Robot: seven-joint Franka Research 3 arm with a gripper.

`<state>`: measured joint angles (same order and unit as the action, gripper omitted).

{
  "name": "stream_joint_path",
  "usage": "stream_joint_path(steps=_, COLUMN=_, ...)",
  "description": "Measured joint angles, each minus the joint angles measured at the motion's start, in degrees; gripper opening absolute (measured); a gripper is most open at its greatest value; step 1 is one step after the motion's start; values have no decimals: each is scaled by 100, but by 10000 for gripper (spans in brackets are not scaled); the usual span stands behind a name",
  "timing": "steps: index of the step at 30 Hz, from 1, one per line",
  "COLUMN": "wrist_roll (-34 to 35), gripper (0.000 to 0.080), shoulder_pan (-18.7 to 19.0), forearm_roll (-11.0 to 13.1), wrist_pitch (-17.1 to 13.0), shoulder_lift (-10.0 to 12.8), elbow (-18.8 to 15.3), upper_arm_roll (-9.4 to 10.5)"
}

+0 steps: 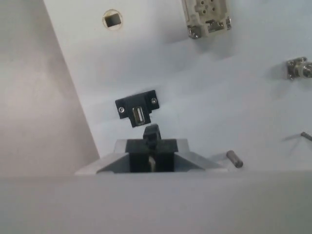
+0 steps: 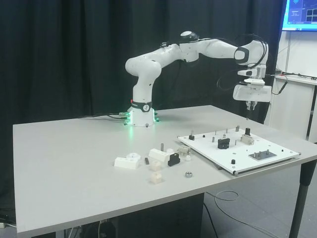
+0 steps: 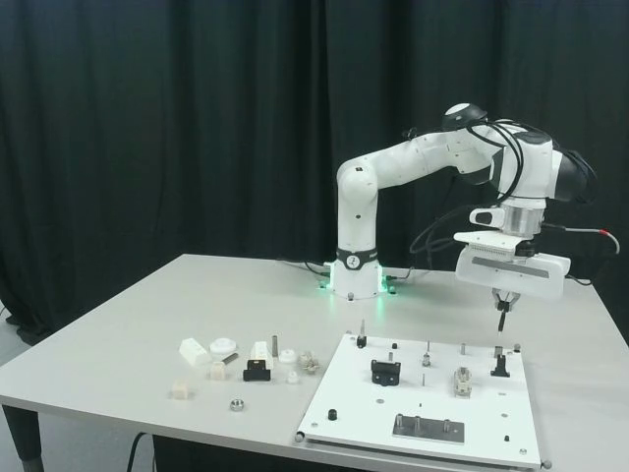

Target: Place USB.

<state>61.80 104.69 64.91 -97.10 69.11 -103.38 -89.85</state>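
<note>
The white board (image 3: 511, 433) at the lower right of the second room view lies flat on the grey counter (image 2: 64, 163) and carries its parts fixed on top: a black USB socket block (image 1: 137, 108), a grey multi-pin connector (image 1: 205, 18) cut off by the top edge of the wrist view, a metal plate (image 3: 426, 427) with short posts, and thin upright pins. The fingers (image 1: 151, 157) are narrow, closed on the black USB plug (image 1: 151, 132), which hangs in the air above the board's far right part, apart from the socket. In the wrist view the plug's tip sits just below the socket's opening. The plug is too small in both room views to make out its shape. The fingers are partly hidden behind the grey wrist housing. Loose white blocks (image 2: 128, 161) and a small nut (image 2: 188, 174) lie on the counter left of the board, near a black clip (image 2: 173, 159)
</note>
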Motion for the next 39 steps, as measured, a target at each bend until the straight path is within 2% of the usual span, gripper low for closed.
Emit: stream_joint_path(steps=39, wrist_roll=173, gripper=25, shoulder_pan=2, forearm_roll=0, wrist_pitch=71, shoulder_lift=-6, elbow=121, upper_arm_roll=16)
